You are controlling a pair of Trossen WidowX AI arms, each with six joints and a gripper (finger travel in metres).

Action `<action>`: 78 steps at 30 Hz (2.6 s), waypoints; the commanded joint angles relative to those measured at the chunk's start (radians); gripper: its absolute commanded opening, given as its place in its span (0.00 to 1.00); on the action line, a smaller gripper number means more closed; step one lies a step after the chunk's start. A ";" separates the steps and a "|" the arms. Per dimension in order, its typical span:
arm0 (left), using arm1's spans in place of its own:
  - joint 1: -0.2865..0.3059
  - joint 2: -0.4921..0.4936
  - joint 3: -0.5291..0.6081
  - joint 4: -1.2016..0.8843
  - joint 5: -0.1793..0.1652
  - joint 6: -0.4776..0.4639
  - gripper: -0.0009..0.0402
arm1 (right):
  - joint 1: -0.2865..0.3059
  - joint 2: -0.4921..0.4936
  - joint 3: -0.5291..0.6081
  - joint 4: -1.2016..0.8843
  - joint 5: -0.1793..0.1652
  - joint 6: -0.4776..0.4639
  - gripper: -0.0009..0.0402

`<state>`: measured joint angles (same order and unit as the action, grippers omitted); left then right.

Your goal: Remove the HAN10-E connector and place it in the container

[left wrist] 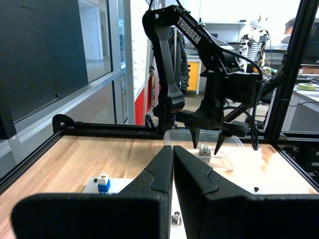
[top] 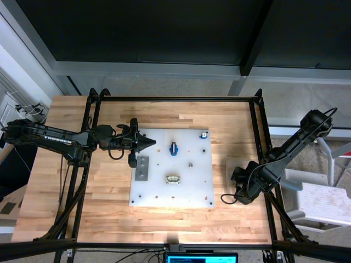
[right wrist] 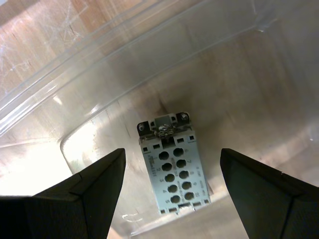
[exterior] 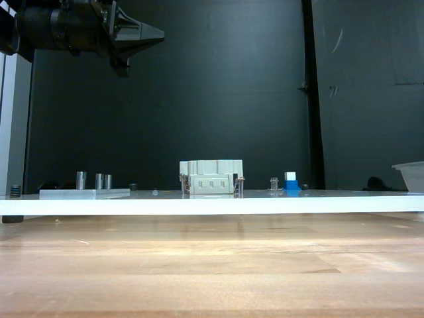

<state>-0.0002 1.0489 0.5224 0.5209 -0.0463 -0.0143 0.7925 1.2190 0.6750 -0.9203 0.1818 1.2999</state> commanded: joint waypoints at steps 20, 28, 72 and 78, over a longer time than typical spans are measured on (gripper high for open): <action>0.000 0.000 0.000 0.000 0.000 0.000 0.02 | 0.000 -0.002 0.150 -0.145 0.012 -0.025 0.67; 0.000 0.000 0.000 0.000 0.000 0.000 0.02 | 0.000 -0.002 0.150 -0.145 0.013 -0.025 0.67; 0.000 0.000 0.000 0.000 0.000 0.000 0.02 | 0.000 -0.002 0.150 -0.112 0.009 -0.025 0.67; 0.000 0.000 0.000 0.000 0.000 0.000 0.02 | 0.000 -0.002 0.150 -0.107 0.009 -0.025 0.67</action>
<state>-0.0002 1.0489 0.5228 0.5209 -0.0460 -0.0139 0.7921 1.2167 0.8253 -1.0283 0.1909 1.2751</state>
